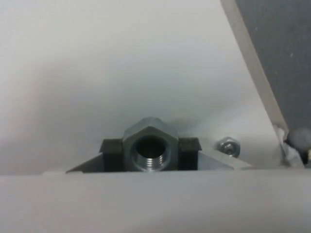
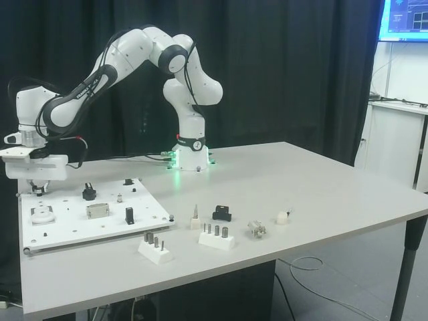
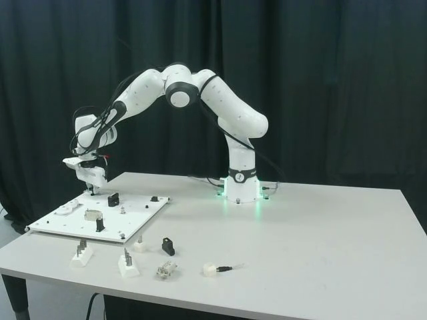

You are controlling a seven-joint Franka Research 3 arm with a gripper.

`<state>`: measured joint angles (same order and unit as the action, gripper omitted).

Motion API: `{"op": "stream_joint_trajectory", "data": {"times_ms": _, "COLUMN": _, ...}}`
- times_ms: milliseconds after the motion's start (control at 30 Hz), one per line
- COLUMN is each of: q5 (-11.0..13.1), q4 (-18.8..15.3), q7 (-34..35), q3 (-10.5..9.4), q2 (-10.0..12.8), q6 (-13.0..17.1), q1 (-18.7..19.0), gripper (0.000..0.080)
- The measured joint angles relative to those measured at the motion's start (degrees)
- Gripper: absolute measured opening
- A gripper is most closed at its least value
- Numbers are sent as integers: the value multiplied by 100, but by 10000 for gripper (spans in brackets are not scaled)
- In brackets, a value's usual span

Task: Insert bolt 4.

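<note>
The grey table (image 2: 321, 194) carries a white board (image 2: 144, 221) (raised slightly), small holders (image 2: 217, 237) beside it.

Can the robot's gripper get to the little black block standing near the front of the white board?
Probably yes. The gripper hangs over the white board's far corner, and the black block stands alone with nothing over it or close beside it.

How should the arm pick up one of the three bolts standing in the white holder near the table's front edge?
Grip an end bolt by its exposed top, coming straight down: it stands upright in the holder, and squeezing across the row probably avoids its neighbours.
</note>
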<state>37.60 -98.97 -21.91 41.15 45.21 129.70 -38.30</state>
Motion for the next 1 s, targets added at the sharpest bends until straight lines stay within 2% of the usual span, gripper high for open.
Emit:
{"op": "stream_joint_trajectory", "data": {"times_ms": 500, "q5": 28, "q4": 7, "q7": 1866, "q3": 1, "q2": 0, "q6": -41, "q1": -1, "gripper": 225}}
{"op": "stream_joint_trajectory", "data": {"times_ms": 1000, "q5": 32, "q4": 9, "q7": 4327, "q3": 1, "q2": -5, "q6": -64, "q1": 5, "gripper": 225}}
